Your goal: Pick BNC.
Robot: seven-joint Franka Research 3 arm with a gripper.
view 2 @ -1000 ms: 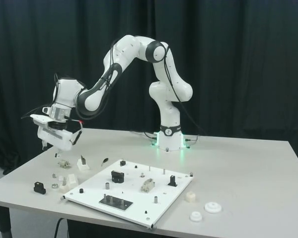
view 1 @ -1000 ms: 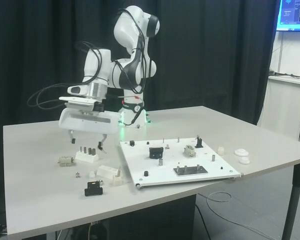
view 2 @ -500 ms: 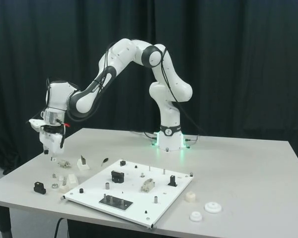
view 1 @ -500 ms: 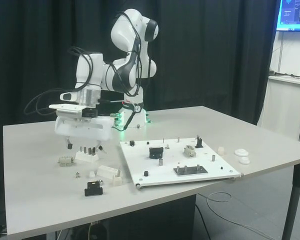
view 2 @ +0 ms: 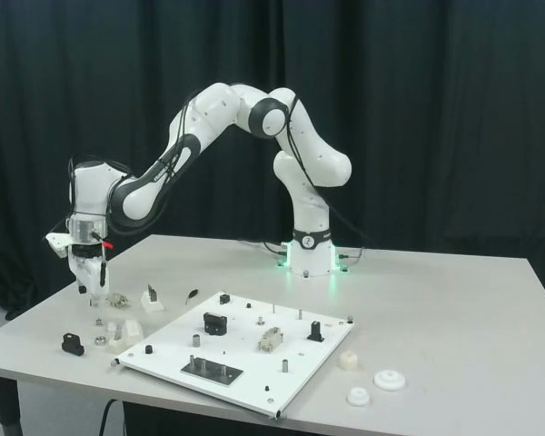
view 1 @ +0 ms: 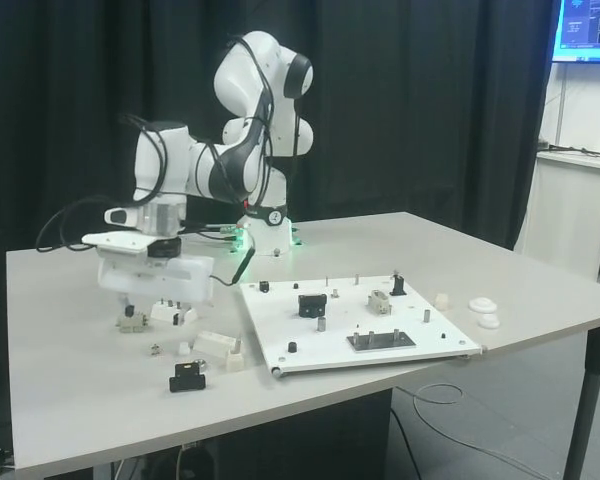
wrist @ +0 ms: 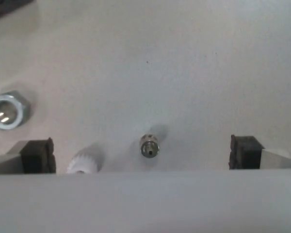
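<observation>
Black curtains hang behind the grey surface (view 1: 70,400) on which the white arm (view 2: 209,118) is bolted. Its claw (wrist: 141,154) hangs low above the surface's far end from the arm's base, and its two fingers (wrist: 38,156) are spread wide with nothing between their pads. On the surface, between the fingers and touching neither, stands the small metal plug (wrist: 149,145), the BNC part, upright with its open end toward the wrist camera. Just beside it, near one finger, lies a small white toothed wheel (wrist: 82,163). A metal nut (wrist: 8,110) lies a little further out. Further away on the surface rest a black clip (view 1: 187,378) and a white board (view 1: 350,325) with small parts on it.
</observation>
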